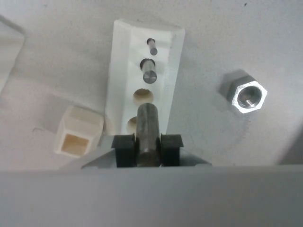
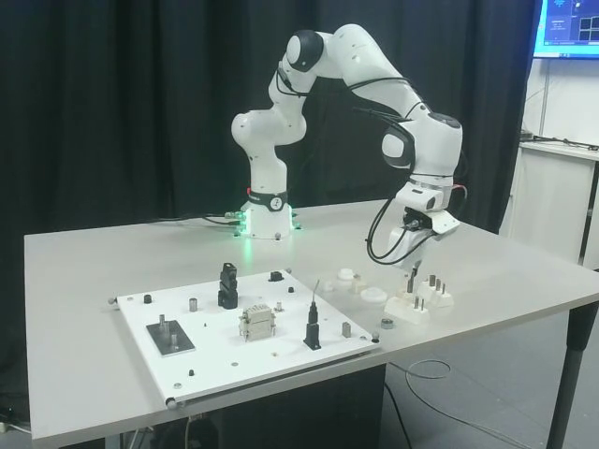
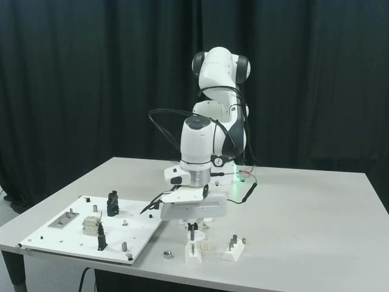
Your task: Insert round peg 3.
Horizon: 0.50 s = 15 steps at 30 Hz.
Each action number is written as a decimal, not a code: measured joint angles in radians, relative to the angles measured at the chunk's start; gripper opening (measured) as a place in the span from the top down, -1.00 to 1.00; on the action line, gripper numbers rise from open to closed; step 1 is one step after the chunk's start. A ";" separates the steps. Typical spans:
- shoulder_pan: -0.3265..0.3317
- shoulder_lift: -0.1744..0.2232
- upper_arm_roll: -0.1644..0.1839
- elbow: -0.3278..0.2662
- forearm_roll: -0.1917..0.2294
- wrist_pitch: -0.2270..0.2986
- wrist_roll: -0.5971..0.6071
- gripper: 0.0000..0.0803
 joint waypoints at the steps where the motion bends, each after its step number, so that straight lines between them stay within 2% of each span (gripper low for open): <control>1: 0.000 0.000 0.000 0.000 -0.001 0.000 0.001 0.73; 15: 0.000 0.000 0.000 0.001 -0.002 0.005 0.008 0.73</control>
